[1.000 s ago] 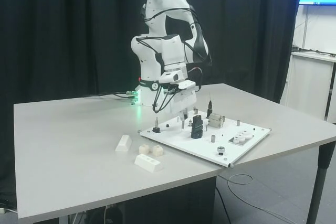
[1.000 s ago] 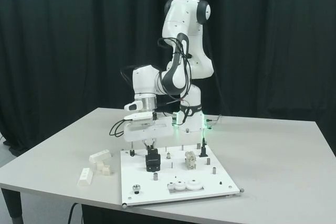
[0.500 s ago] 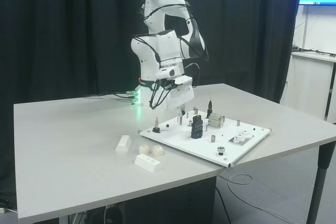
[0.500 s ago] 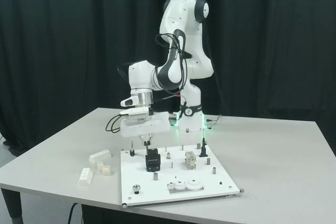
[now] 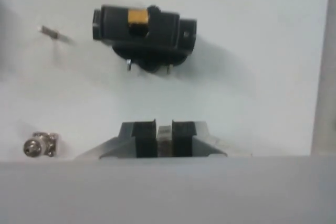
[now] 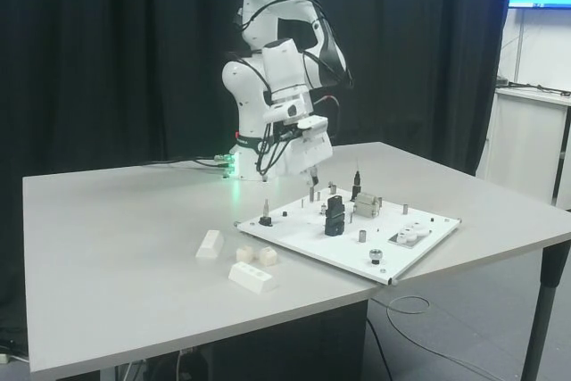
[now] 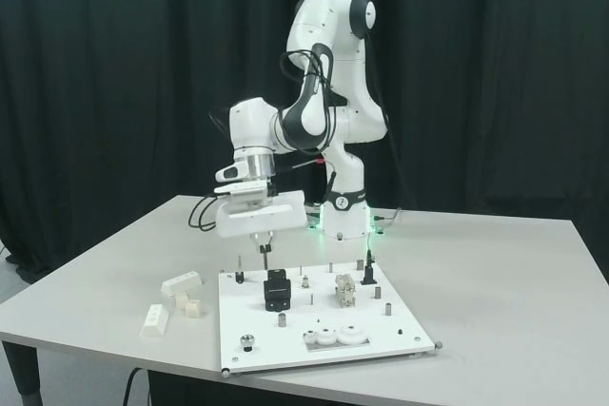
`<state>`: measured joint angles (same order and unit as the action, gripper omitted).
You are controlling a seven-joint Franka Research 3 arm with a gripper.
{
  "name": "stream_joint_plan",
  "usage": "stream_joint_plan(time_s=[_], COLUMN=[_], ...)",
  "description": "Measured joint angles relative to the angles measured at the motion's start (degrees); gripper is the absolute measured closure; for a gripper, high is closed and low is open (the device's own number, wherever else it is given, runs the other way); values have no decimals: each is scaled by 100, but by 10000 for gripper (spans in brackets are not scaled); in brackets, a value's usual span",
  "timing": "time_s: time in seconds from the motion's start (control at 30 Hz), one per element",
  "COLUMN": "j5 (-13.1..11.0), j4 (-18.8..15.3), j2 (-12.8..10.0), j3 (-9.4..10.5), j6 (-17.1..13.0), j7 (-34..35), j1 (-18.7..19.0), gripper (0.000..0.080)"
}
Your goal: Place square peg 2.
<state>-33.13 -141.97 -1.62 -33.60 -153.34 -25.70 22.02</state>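
Gripper (image 5: 164, 139) pinching square peg 2 (image 5: 165, 135), held above white board (image 7: 381, 354) near black block (image 5: 144, 32). Arm bent, wrist pointing down. Versus 1.0 s ago: gripper has risen clear of the board.

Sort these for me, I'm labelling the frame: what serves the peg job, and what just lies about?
Job: pincer, shut on the peg; board.
Lying about: black block, white blocks, gears, bolt.
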Motion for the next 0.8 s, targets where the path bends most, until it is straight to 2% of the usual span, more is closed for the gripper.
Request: stream_joint_plan(time_s=[0.13, 0.33, 0.6, 0.8], j5=[161, 594, 1413, 2020], j4=[44, 164, 372, 533], j2=[87, 148, 153, 152], j3=[0, 1, 1, 1], j6=[0, 0, 0, 0], j7=[164, 582, 1167, 1207], j1=[-22, -91, -229, -395], gripper=[746, 746, 746, 746])
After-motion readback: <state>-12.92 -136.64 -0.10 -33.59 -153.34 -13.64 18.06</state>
